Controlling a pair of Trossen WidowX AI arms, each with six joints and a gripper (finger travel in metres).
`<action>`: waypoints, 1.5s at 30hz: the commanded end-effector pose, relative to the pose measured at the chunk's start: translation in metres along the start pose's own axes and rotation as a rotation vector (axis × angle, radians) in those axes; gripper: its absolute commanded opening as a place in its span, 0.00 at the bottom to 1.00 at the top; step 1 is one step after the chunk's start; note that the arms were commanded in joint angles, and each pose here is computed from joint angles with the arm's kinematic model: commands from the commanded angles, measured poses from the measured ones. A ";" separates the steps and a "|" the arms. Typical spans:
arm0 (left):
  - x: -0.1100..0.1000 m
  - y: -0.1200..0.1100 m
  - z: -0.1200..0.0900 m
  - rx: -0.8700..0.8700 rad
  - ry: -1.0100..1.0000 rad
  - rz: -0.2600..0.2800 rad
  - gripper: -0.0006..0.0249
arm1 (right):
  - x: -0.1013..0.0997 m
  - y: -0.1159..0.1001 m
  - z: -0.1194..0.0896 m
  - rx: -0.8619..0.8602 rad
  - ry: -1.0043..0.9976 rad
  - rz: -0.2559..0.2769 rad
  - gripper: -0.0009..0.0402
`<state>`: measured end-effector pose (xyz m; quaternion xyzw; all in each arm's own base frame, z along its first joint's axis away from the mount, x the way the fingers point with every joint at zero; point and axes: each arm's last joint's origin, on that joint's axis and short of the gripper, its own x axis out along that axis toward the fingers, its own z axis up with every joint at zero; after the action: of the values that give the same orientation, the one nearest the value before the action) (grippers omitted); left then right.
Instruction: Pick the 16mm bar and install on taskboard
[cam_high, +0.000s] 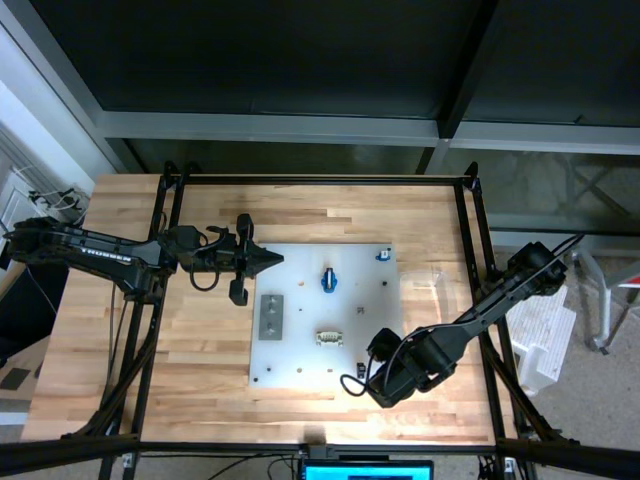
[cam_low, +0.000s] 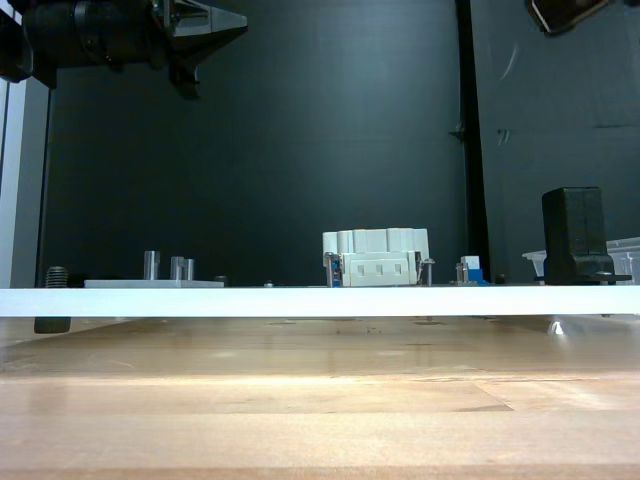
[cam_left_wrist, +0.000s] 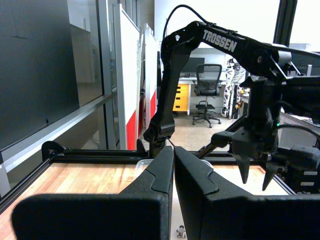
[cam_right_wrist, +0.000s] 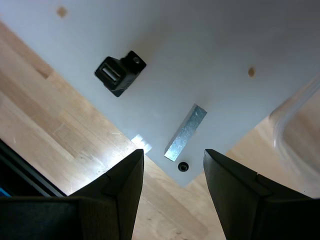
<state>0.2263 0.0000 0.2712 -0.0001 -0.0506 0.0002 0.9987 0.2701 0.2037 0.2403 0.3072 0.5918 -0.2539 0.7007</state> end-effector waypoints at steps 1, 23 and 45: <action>0.000 0.000 0.000 0.000 0.000 0.000 0.02 | 0.004 -0.001 -0.002 0.056 0.016 -0.006 0.42; 0.000 0.000 0.000 0.000 0.000 0.000 0.02 | 0.053 -0.016 -0.009 0.195 0.066 0.030 0.42; 0.000 0.000 0.000 0.000 0.000 0.000 0.02 | 0.056 -0.020 -0.009 0.195 0.069 0.007 0.33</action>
<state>0.2263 0.0000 0.2710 -0.0001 -0.0502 0.0002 0.9987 0.2589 0.1974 0.1813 0.3850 0.5865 -0.2985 0.6471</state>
